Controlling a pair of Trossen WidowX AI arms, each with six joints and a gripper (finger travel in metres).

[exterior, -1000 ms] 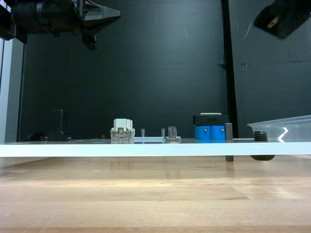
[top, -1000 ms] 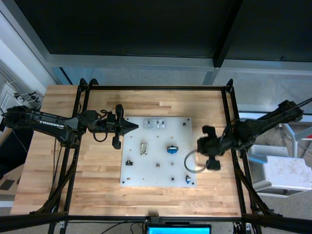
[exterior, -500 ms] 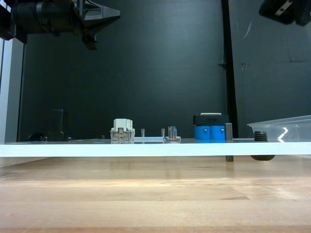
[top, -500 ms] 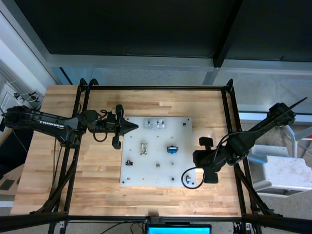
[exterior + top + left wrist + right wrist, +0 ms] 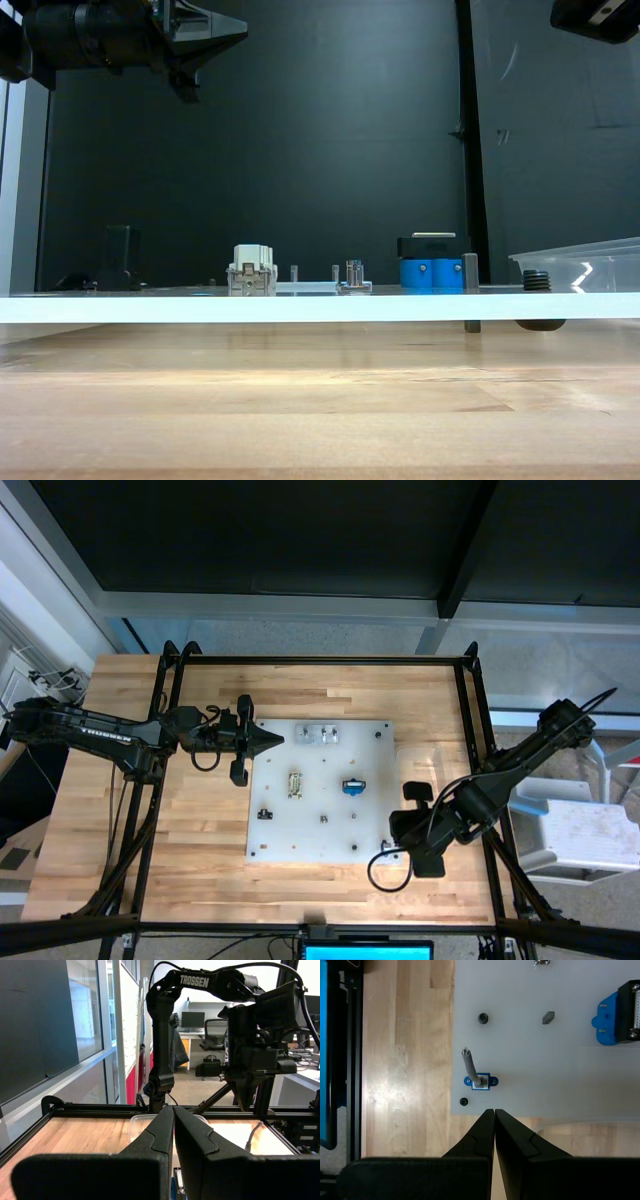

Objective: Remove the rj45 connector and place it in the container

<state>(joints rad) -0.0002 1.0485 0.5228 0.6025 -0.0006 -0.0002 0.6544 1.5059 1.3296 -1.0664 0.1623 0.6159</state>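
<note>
Right gripper has swung over the board's near-right corner, fingers together, above the still-plugged connector; approach only, no grasp. Left gripper sits at the board's left edge, fingers together.

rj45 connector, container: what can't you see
Connector: high view, hidden under the right gripper, shut above the board's near right corner; low view, too small.
Container: the low view's edge cuts it off.
Left wrist view: the left gripper, shut above the board's left edge, blocks most of the board.
</note>
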